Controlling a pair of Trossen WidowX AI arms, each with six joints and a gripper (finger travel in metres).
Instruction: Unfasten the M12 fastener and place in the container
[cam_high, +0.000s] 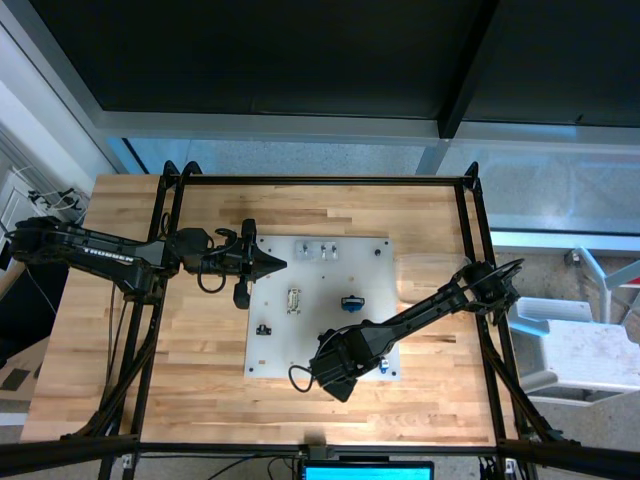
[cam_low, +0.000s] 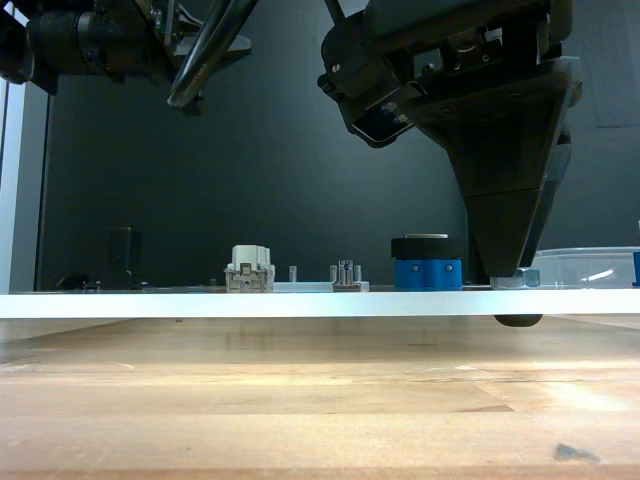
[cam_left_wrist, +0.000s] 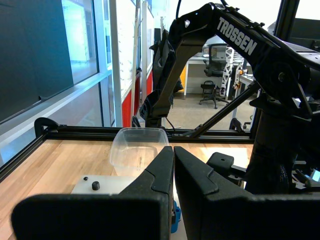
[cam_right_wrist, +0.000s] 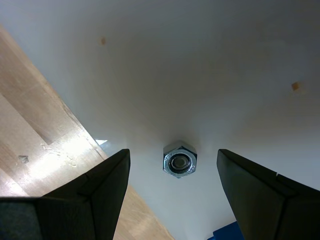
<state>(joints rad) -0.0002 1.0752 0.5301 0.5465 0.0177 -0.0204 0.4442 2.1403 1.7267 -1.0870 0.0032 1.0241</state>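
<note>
Right gripper (cam_right_wrist: 172, 156) is spread wide and holding nothing. The M12 nut (cam_right_wrist: 180, 160) sits in the gap between its fingers (cam_right_wrist: 107, 185), w/ clear space both sides and neither pad touching it. Nut's a silver hex w/ a dark core in the bore, so on its stud afaict, low on the white board (cam_right_wrist: 200, 65) and not in the container (cam_left_wrist: 139, 150)

Room: nut is right by the board's near edge. One finger hangs over the bare wood of the table (cam_right_wrist: 35, 140) past that edge. The other is over the board w/ a blue bit just beyond it. Low view has the gripper down at board level, one dark tip dipping below the board's top. It also makes the blue-and-black piece (cam_low: 428, 262) look close beside it, but the high view puts that piece further back mid-board, so they're apart

View diffs: high view hides the nut totally under the right gripper's body, only the right wrist cam shows it properly. Low view catches just the tub's rim off to the right behind the gripper. Left wrist cam shows the whole clear tub across the board w/ the right arm rising behind it

Left gripper (cam_left_wrist: 173, 150) has its fingers pressed together w/ nothing in them. It hovers over the board's far left edge, well apart from the nut
</note>
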